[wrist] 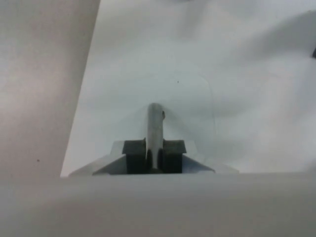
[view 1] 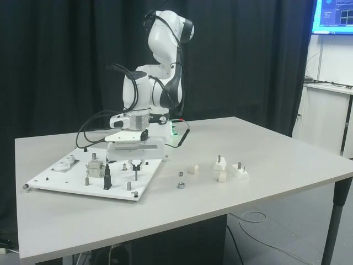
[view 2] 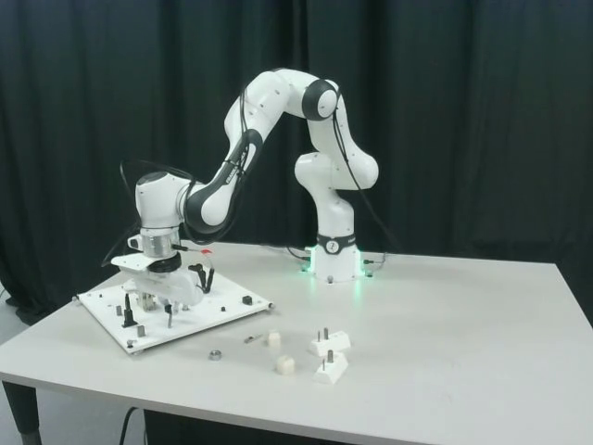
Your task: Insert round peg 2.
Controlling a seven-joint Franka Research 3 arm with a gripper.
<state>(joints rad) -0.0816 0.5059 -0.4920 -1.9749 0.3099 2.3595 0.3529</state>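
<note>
In the wrist view my gripper [wrist: 154,159] is shut on a grey round peg [wrist: 155,126]. The black pads [wrist: 134,154] press it from both sides, and its rounded tip points down at the white board [wrist: 237,98]. In the first room view the gripper [view 1: 135,164] hangs low over the white board [view 1: 60,185] at the table's left, with the peg [view 1: 135,172] just above the board's surface. The second room view shows the gripper [view 2: 148,295] over the same board [view 2: 222,313]. Whether the peg tip touches a hole is hidden.
The board carries a grey fixture [view 1: 96,168], a black upright part [view 1: 107,179] and a white round piece [view 1: 65,164]. To its right, several small white blocks [view 1: 219,163] with pins and a nut [view 1: 180,185] lie on the grey table [view 1: 276,149].
</note>
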